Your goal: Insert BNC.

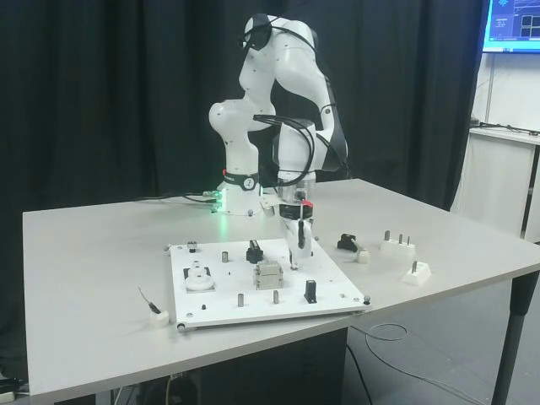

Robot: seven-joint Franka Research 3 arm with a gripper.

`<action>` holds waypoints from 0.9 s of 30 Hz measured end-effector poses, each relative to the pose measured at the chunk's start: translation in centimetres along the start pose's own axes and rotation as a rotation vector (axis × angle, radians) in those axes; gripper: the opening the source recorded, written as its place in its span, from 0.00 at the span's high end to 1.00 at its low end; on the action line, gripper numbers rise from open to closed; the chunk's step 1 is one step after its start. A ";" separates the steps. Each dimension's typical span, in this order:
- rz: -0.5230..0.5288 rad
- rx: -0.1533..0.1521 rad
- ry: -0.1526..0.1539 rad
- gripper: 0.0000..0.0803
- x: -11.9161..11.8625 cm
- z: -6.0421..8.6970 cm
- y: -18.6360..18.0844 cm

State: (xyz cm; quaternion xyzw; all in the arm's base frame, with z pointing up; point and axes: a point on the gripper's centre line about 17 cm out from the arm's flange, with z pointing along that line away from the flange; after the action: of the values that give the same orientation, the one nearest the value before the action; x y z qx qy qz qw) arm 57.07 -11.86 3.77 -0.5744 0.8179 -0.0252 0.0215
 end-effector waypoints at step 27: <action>-0.005 0.038 0.016 0.19 0.2 -1.8 -2.0</action>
State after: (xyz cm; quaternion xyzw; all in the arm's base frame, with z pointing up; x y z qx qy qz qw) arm 58.77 -12.69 5.66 -0.5759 0.8158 -0.0454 0.0261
